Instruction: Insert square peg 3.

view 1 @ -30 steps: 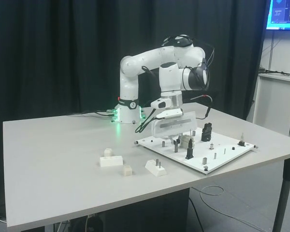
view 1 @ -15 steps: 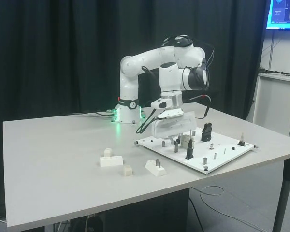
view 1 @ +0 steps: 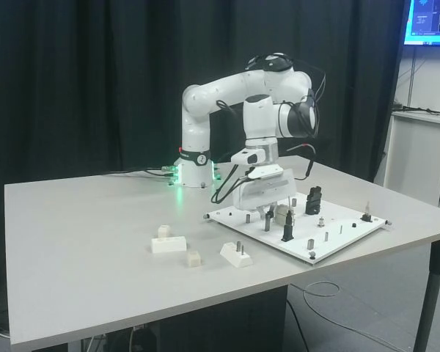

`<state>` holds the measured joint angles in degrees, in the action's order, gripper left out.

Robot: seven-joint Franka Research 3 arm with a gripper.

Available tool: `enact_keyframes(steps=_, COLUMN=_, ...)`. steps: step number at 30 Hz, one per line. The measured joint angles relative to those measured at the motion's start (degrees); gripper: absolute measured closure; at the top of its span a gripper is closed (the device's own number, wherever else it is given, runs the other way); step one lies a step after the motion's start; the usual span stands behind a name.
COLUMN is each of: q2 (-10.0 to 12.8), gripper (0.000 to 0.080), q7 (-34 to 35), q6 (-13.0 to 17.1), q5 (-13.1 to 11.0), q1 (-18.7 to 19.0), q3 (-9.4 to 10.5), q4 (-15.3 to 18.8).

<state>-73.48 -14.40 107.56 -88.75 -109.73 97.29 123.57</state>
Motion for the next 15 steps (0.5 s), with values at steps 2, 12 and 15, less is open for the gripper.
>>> enact_keyframes(steps=2, q2=0.00, gripper=0.0696, q7=-1.50, q6=0.11, q5=0.10, q1=0.10, q3=0.01, q4=0.02)
enact_keyframes(steps=12, q2=0.00, gripper=0.0696, q7=-6.69, q6=1.14, q5=0.19, q1=0.71, q3=0.24, q4=0.37)
enact_keyframes(steps=15, q2=0.01, gripper=0.0696, q7=-7.04, q6=1.54, q5=0.19, q1=0.85, q3=0.35, q4=0.46)
